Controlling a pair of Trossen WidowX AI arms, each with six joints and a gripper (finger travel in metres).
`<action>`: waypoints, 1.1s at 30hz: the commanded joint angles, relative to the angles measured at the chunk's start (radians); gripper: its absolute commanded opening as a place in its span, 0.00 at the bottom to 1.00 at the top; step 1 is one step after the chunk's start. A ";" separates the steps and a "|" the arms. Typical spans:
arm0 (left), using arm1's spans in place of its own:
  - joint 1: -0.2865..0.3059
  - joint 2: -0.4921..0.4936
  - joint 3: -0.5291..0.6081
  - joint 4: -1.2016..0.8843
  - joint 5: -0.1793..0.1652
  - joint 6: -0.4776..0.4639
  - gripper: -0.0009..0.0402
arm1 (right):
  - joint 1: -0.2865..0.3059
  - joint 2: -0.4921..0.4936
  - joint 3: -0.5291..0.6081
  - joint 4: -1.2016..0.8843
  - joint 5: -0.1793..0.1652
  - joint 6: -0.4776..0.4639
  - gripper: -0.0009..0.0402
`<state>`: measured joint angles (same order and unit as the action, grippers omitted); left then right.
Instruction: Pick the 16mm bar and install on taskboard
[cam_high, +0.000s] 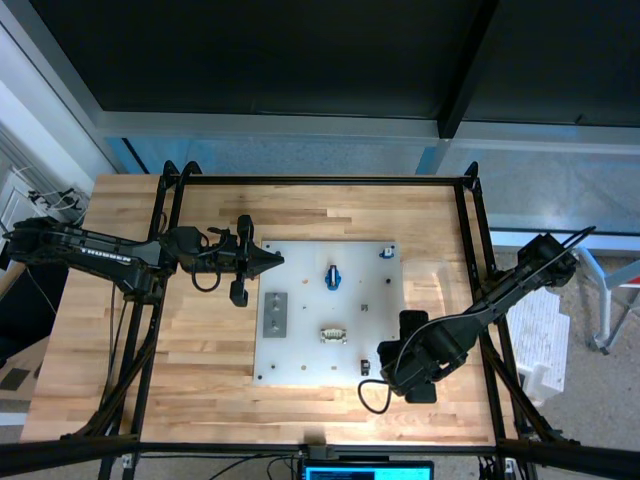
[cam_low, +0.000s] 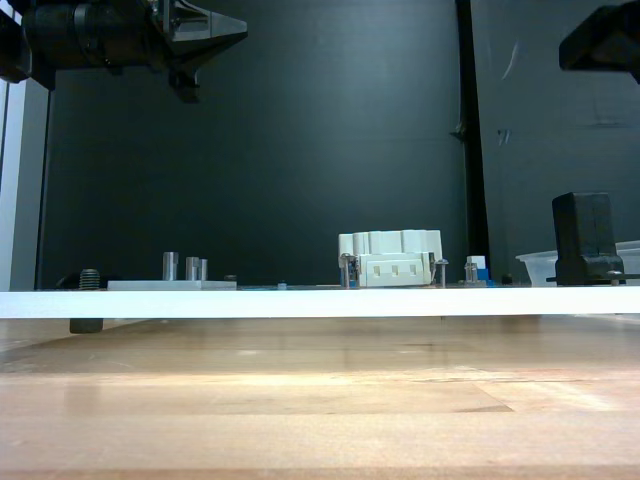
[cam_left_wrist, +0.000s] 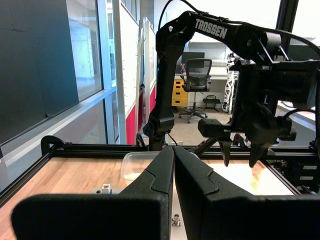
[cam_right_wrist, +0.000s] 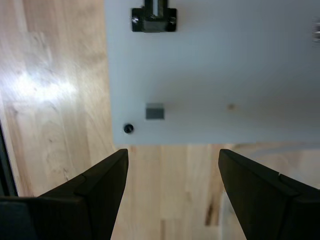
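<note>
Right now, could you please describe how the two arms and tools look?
Both arms are black, with white TROSSEN lettering and looped black cables. The left tool, above the taskboard's far-left corner, and the right tool, over its near-right corner, have wedge-shaped fingers.

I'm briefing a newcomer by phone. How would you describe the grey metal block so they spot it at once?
On the table lies a white taskboard, the left gripper over its far left corner, the right gripper above its near right corner. Near the board's left edge sits the grey metal block: a flat grey rectangle, unlike the blue piece and silver connector beside it.
</note>
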<state>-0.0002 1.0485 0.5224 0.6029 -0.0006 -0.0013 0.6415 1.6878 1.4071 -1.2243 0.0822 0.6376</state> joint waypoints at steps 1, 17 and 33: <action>0.000 0.000 0.000 0.000 0.000 0.000 0.02 | 0.000 0.000 0.025 -0.032 0.005 0.001 0.63; 0.000 0.000 0.000 0.000 0.000 0.000 0.02 | -0.002 -0.012 0.089 -0.081 0.008 0.002 0.63; 0.000 0.000 0.000 0.000 0.000 0.000 0.02 | -0.002 -0.012 0.089 -0.080 0.004 0.009 0.63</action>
<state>-0.0002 1.0485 0.5228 0.6029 -0.0002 -0.0013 0.6392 1.6749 1.4960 -1.3052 0.0860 0.6460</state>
